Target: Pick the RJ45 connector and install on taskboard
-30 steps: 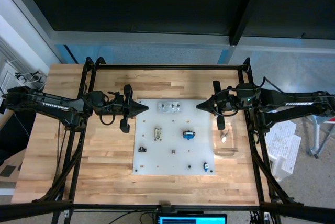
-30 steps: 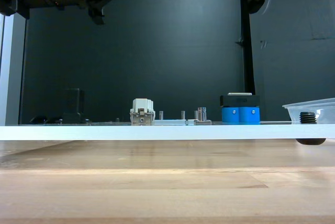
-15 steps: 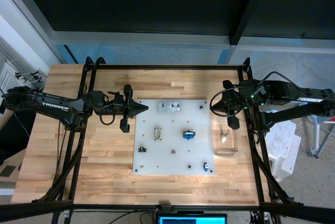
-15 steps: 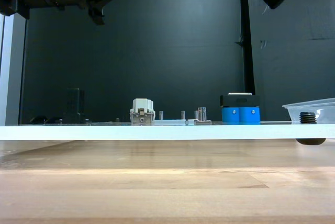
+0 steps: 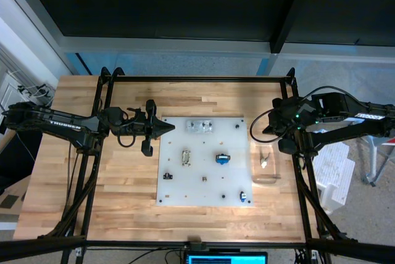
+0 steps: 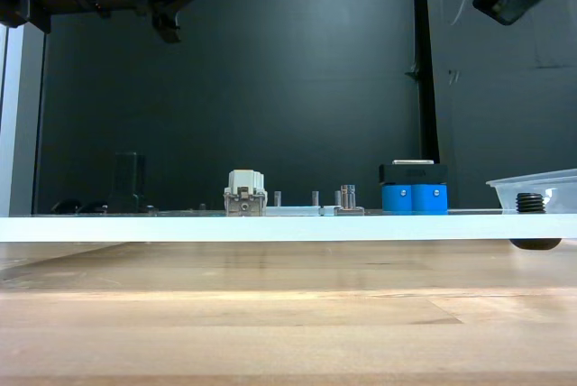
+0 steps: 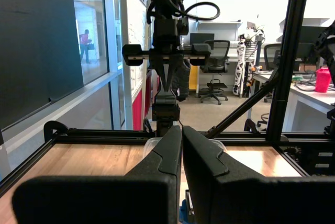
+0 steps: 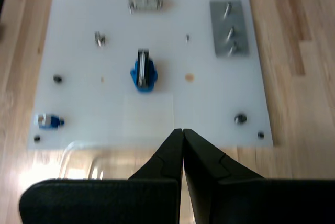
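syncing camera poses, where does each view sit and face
High: above the near edge, looking down at the taskboard; left tool at its left edge, right tool near the clear tray.
Low: table-top height, near edge, looking level along the board; both tools overhead.
Left wrist: on the left arm, looking along its shut tool across to the right arm.
Right wrist: on the right arm, looking down past its shut tool at the taskboard.
Shared: high, low and right wrist all show the blue fixture.

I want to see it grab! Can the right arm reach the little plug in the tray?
Probably yes. The right claw hangs shut high beside the open tray, nothing covering the plug. The left claw is at the board's left edge.
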Controlling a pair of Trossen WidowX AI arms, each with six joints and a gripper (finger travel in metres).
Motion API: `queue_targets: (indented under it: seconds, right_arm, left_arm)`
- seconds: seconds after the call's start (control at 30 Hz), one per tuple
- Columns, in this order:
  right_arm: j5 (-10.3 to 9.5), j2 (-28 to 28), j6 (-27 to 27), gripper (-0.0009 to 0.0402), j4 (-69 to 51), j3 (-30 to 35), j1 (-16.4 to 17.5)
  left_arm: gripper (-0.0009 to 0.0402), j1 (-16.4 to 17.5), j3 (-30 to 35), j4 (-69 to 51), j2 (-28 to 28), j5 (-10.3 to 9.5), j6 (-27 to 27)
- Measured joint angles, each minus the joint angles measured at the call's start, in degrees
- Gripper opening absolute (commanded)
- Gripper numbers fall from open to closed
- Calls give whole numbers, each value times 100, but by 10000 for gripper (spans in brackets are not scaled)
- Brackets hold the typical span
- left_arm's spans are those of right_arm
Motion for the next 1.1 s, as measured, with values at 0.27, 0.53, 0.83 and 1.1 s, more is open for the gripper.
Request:
queue_targets:
  seconds: [0.27,0.53,0.83,1.1]
  right_arm:
    - [-2,2,0,0,-514,0,15]
    - [-7,15,81,14,-1025,-13,42]
    - [-50,83,173,35,-1316,-31,85]
    - [-57,181,330,85,-1543,-37,186]
  left_arm:
    - [0,0,-2,-2,0,-2,0]
    - [0,0,0,-2,0,-2,0]
    - [0,0,-2,-2,0,0,0]
    - [0,0,0,-2,0,-2,2]
